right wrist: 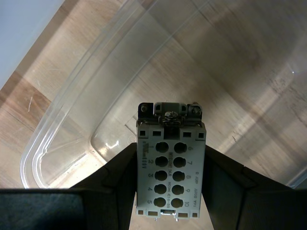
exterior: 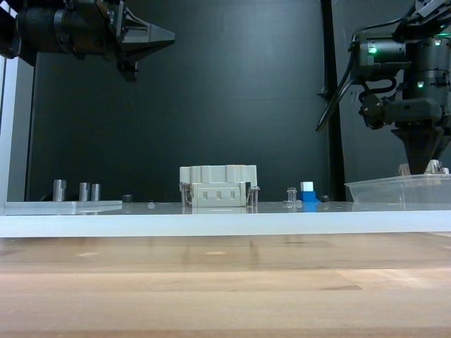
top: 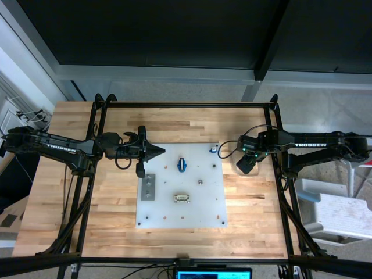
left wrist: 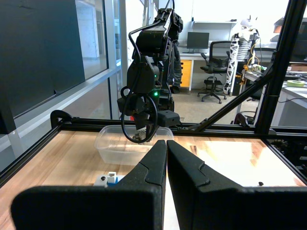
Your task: Remove the HAN10-E connector and place it in the container
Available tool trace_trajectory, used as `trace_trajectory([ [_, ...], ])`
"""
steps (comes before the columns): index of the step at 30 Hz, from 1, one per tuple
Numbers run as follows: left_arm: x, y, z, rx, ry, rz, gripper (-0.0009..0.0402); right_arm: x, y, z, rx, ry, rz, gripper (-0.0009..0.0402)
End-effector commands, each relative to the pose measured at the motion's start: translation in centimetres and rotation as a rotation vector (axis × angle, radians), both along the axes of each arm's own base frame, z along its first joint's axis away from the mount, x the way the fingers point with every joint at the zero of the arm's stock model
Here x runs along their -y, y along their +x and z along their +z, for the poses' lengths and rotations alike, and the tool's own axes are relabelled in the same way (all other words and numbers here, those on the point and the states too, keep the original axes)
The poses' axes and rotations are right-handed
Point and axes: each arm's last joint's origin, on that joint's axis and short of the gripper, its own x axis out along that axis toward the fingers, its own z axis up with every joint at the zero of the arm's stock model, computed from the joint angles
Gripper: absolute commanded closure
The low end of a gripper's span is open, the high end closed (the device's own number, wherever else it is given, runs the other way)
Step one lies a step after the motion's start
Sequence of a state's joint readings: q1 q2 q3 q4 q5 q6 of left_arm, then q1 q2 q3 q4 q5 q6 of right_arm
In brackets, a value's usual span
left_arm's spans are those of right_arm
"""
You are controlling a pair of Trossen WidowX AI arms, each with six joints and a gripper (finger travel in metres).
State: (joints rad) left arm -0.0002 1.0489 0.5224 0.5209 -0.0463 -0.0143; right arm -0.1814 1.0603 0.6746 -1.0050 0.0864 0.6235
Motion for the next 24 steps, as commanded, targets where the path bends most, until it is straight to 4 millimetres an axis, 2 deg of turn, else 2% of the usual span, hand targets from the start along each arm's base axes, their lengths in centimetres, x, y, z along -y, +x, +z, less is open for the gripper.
trace_trajectory([
  [1, 0.00, 0.01, 0.01, 0.000, 0.000, 0.000, 0.0393, -0.01, 0.03, -0.01, -0.001, 0.000, 0.004, 0.0328],
  [15, -0.01, 0.00, 0.02, 0.001, 0.000, 0.000, 0.0393, -0.01, 0.03, -0.01, -0.001, -0.001, 0.004, 0.0202],
  [24, 0.00, 0.00, 0.02, 0.001, 0.000, 0.000, 0.0393, -0.01, 0.03, -0.01, 0.000, 0.000, 0.004, 0.0156],
])
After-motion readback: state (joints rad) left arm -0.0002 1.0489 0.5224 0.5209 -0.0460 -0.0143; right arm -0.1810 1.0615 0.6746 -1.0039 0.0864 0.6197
